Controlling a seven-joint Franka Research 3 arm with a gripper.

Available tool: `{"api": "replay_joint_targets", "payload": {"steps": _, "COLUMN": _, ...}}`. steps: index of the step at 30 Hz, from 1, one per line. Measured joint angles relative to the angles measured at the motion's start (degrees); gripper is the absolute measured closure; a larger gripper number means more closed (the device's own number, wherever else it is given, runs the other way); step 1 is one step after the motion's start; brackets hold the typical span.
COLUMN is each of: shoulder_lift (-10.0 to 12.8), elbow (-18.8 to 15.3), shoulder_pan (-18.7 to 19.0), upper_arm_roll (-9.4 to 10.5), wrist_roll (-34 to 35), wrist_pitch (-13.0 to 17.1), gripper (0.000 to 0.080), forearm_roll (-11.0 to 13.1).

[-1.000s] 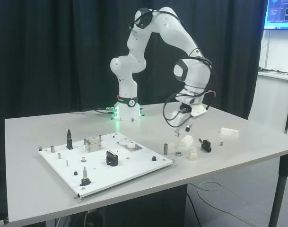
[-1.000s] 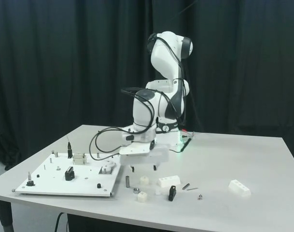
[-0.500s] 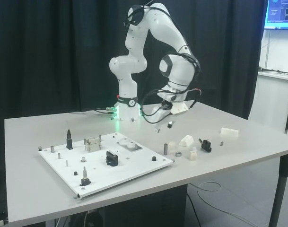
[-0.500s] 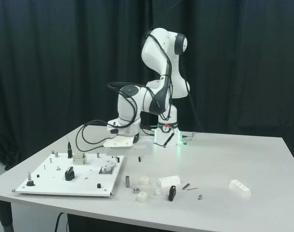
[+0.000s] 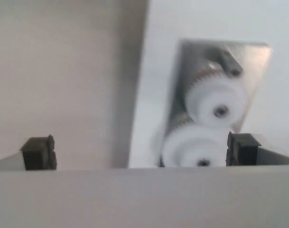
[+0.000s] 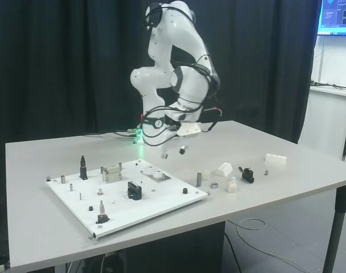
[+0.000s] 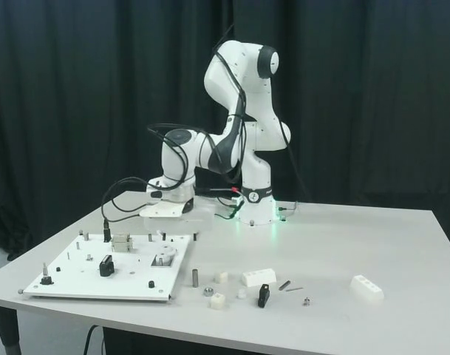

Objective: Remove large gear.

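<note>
Wrist view: jaws [image 5: 139, 151] wide apart, empty, hovering above white board [image 6: 161, 199]. Large gear [image 5: 194, 148] sits on grey plate [image 5: 251, 57], meshed with smaller gear [image 5: 216, 99] at its 12 o'clock. Best approach: centre over large gear, descend straight, grip rim, lift vertically.

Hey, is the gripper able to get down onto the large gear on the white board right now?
Probably yes. The gripper hangs open above the board, almost over the large gear, with nothing between them; the smaller gear sits close beside it.
</note>
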Motion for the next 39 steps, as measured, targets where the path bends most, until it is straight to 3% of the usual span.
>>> {"api": "replay_joint_targets", "payload": {"steps": 8, "shoulder_lift": -1.5, "elbow": -4.1, "shoulder_pan": -2.6, "upper_arm_roll": -1.11, "wrist_roll": -0.8, "wrist_pitch": 4.9, "gripper": 0.0003, "forearm_roll": -0.5}}
{"api": "replay_joint_targets", "payload": {"steps": 19, "shoulder_lift": -1.7, "elbow": -7.7, "shoulder_pan": -3.1, "upper_arm_roll": -3.62, "wrist_roll": -2.0, "wrist_pitch": 9.9, "gripper": 0.0003, "forearm_roll": -0.3}}
{"api": "replay_joint_targets", "payload": {"steps": 28, "shoulder_lift": -1.7, "elbow": -9.4, "shoulder_pan": -3.9, "upper_arm_roll": -4.28, "wrist_roll": -3.2, "wrist_pitch": 11.3, "gripper": 0.0003, "forearm_roll": 0.3}}
{"api": "replay_joint_targets", "payload": {"steps": 39, "shoulder_lift": -1.2, "elbow": -10.9, "shoulder_pan": -4.1, "upper_arm_roll": -5.34, "wrist_roll": -6.1, "wrist_pitch": 13.3, "gripper": 0.0003, "forearm_roll": 3.7}}
